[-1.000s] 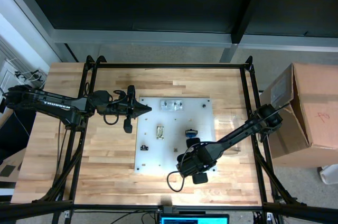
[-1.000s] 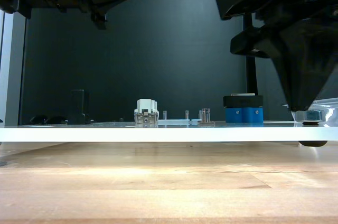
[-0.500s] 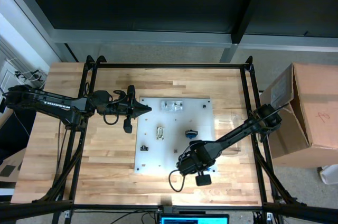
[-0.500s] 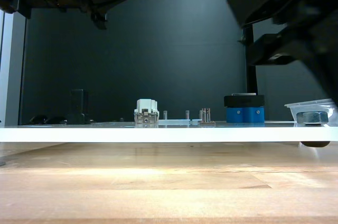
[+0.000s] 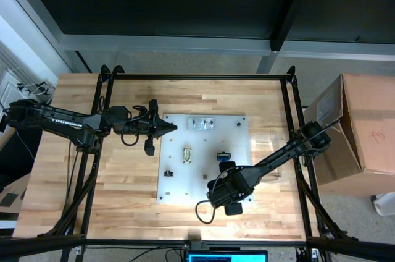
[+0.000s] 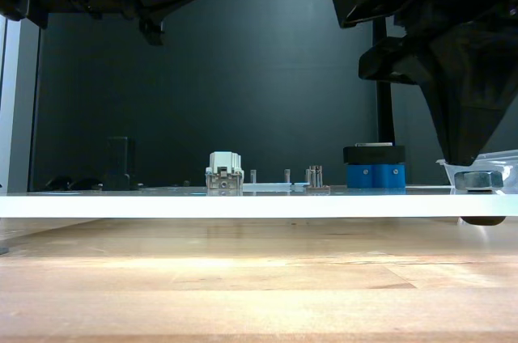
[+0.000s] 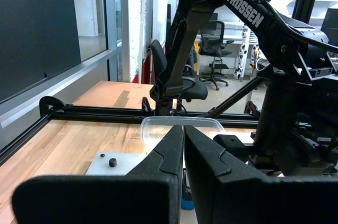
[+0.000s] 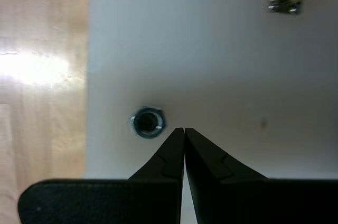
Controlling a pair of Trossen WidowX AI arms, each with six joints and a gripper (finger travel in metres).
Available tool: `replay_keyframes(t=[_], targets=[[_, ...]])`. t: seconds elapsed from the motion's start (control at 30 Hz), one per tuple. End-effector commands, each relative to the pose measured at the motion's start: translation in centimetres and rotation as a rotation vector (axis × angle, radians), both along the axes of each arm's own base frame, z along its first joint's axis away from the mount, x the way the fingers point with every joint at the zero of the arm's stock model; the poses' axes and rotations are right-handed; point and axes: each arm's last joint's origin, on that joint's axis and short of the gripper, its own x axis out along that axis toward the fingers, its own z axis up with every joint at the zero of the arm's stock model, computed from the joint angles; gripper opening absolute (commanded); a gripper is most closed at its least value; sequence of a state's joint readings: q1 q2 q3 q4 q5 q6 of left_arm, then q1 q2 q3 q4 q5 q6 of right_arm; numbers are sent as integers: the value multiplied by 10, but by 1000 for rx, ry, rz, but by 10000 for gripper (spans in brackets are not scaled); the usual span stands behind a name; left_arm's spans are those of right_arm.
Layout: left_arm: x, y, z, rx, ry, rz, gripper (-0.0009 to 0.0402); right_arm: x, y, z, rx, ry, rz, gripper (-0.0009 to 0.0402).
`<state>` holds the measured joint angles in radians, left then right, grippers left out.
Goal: Pick the M12 nut and place it on its threads and fasten
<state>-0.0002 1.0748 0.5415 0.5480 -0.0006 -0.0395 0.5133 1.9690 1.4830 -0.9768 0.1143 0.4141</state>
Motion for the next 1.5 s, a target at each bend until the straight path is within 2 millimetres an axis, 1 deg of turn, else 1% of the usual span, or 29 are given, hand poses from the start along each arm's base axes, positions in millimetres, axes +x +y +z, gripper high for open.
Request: replay_keyframes(t=[0.03, 0.33, 0.47, 0.53, 0.6, 0.73, 0.83, 0.9, 1.17, 1.27, 1.4, 1.5], targets=[[0, 0, 0, 0, 2, 0, 0, 0, 0, -3, -2, 1, 0, 0], [0, 0, 0, 0, 1, 0, 0, -2, 2, -7, 31, 11, 7, 0], [0, 0, 0, 0, 1, 0, 0, -5, 7, -7, 208, 115, 43, 0], [0, 0, 0, 0, 1, 0, 0, -7, 8, -6, 240, 141, 44, 0], [0, 0, 0, 0, 2, 0, 0, -8, 7, -6, 216, 139, 39, 0], [0, 0, 0, 0, 1, 0, 0, -7, 2, -5, 69, 72, 6, 0], [0, 0, 0, 0, 1, 0, 0, -6, 0, -5, 9, 38, -23, 0], [0, 0, 0, 0, 1, 0, 0, -6, -1, -5, -10, 24, -33, 0], [0, 0, 0, 0, 0, 0, 0, -3, 2, -8, 7, 8, -32, 0], [0, 0, 0, 0, 2, 0, 0, -3, 4, -9, 50, 17, -27, 0], [0, 0, 0, 0, 1, 0, 0, -5, 9, -6, 226, 105, 36, 0], [0, 0, 0, 0, 2, 0, 0, -6, 9, -6, 235, 123, 41, 0]])
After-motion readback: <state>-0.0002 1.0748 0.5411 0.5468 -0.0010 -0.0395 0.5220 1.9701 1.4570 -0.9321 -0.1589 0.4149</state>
